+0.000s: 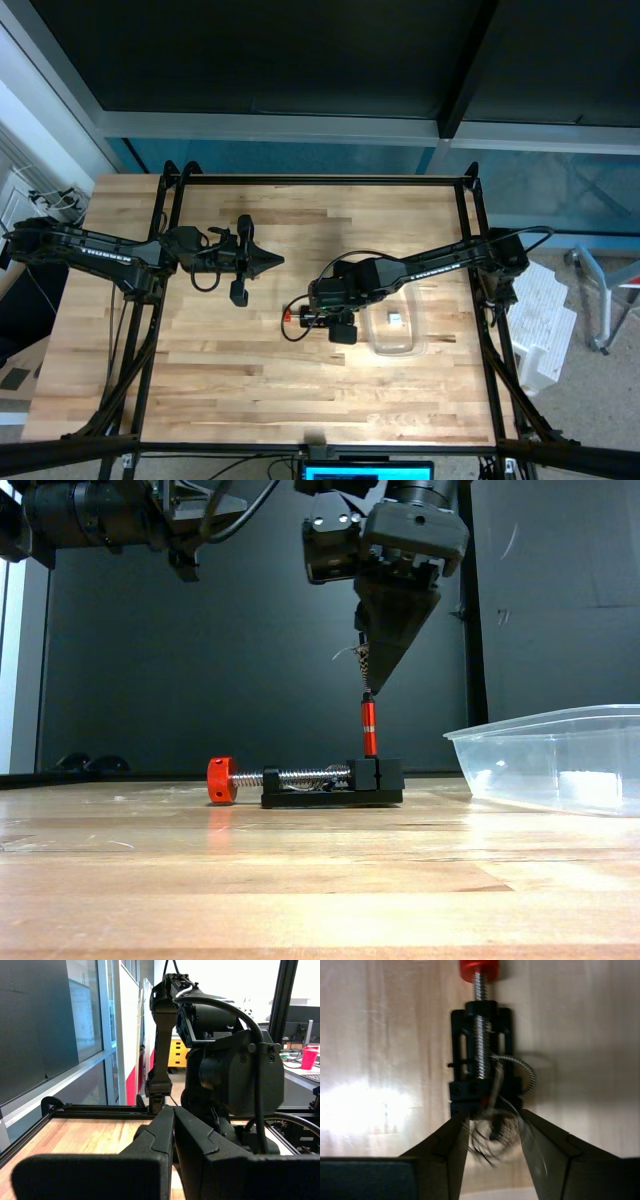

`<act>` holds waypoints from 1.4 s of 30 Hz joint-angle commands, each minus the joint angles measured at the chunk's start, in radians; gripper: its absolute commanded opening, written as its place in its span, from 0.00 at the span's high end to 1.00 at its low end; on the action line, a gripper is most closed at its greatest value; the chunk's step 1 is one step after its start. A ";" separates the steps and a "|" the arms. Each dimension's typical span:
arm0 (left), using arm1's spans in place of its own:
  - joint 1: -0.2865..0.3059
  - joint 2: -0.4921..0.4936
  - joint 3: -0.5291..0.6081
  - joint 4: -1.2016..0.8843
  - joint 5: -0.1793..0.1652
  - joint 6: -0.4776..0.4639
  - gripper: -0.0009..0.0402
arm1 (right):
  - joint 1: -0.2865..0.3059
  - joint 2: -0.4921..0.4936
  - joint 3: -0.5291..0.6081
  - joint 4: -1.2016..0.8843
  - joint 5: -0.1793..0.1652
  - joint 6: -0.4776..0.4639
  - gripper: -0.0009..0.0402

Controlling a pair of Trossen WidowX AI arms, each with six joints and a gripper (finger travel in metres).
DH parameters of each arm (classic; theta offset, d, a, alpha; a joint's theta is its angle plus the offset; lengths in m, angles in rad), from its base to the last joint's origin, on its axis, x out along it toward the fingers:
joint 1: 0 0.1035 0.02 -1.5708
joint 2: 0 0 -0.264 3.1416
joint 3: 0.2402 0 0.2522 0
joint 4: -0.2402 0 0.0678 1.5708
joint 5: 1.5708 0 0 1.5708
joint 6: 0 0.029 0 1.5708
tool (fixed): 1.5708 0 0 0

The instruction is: Pick the rca connector and install on the hub

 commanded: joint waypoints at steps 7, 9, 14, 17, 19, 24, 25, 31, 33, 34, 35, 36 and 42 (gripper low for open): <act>0.000 0.000 0.000 0.000 0.000 0.000 0.98 | 0.008 -0.134 -0.159 0.095 0.018 0.003 0.54; 0.000 0.000 0.000 0.000 0.000 0.000 0.98 | 0.010 -0.157 -0.188 0.111 0.019 0.003 0.54; 0.000 0.000 0.000 0.000 0.000 0.000 0.98 | 0.012 -0.187 -0.225 0.128 0.018 0.003 0.54; 0.000 0.000 0.000 0.000 0.000 0.000 0.98 | 0.014 -0.190 -0.227 0.129 0.018 -0.002 0.54; 0.000 0.000 0.000 0.000 0.000 0.000 0.98 | 0.014 -0.190 -0.228 0.137 0.018 -0.005 0.54; 0.000 0.000 0.000 0.000 0.000 0.000 0.98 | 0.013 -0.229 -0.251 0.170 0.028 -0.012 0.54; 0.000 0.000 0.000 0.000 0.000 0.000 0.98 | 0.013 -0.251 -0.269 0.192 0.034 -0.012 0.54; 0.000 0.000 0.000 0.000 0.000 0.000 0.98 | -0.001 -0.424 -0.423 0.384 0.076 -0.042 0.54; 0.000 0.000 0.000 0.000 0.000 0.000 0.98 | -0.008 -0.479 -0.463 0.455 0.076 -0.064 0.54; 0.000 0.000 0.000 0.000 0.000 0.000 0.98 | -0.013 -0.505 -0.483 0.493 0.076 -0.071 0.54; 0.000 0.000 0.000 0.000 0.000 0.000 0.98 | -0.020 -0.529 -0.498 0.529 0.076 -0.082 0.54; 0.000 0.000 0.000 0.000 0.000 0.000 0.98 | -0.025 -0.551 -0.509 0.557 0.077 -0.091 0.55; 0.000 0.000 0.000 0.000 0.000 0.000 0.98 | -0.059 -0.637 -0.562 0.733 0.072 -0.152 0.64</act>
